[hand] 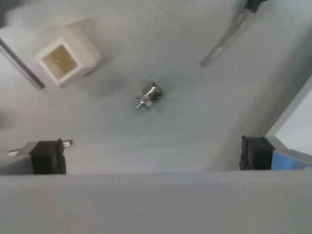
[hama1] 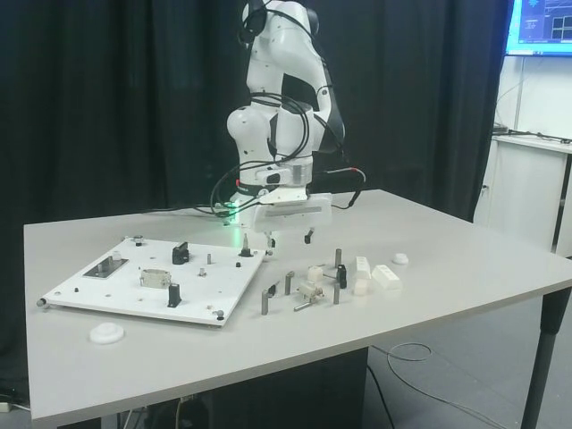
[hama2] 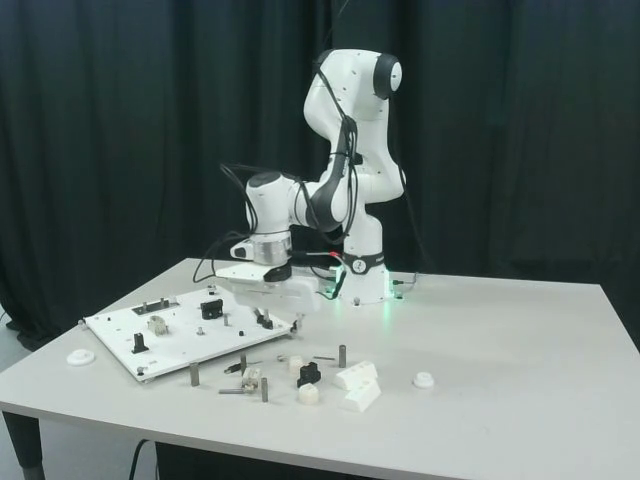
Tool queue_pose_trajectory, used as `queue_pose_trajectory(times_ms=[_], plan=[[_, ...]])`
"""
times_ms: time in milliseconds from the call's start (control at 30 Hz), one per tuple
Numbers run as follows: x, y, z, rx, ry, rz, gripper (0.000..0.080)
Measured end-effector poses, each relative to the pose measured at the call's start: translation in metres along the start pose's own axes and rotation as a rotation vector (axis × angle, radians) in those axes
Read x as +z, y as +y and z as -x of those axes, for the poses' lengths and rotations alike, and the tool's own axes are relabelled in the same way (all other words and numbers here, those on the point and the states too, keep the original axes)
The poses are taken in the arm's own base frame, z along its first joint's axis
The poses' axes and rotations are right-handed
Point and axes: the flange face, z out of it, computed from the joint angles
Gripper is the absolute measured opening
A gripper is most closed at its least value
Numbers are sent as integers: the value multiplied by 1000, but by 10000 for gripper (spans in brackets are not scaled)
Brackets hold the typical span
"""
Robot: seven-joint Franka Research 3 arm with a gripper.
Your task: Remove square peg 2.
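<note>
black curtains close off the back of the room, and a grey worktop (hama1: 465, 259) carries the white arm (hama1: 281, 80) at about twelve o'clock of its surface. a white board (hama1: 152, 277) with small black fittings lies toward nine o'clock of the arm's base in the first room view. the pincer (hama1: 288, 238) hangs above the worktop just off the board's near corner, its two black fingertips (hand: 48, 157) spread wide with nothing between them. under it, in the wrist view, a hollow white square block (hand: 67, 56) and a small metal connector (hand: 147, 95) lie apart on the bare surface, with a thin metal rod (hand: 222, 43) farther off. loose parts sit at roughly five o'clock of the pincer: upright grey pins (hama1: 265, 302), white blocks (hama1: 375, 273), a black piece (hama1: 340, 275). which of these is square peg 2 i cannot tell (nothing marks it). a white disc (hama1: 105, 334) rests near the front edge, another (hama1: 399, 258) beyond the blocks.
</note>
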Motion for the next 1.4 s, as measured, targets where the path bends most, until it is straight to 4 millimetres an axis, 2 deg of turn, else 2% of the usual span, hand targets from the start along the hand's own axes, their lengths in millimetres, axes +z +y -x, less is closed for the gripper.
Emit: queue_pose_trajectory(times_ms=[800,1400], plan=[[-2,0,-2,-5,10,-2,800],[7,-13,8,-40,29,8,800]])
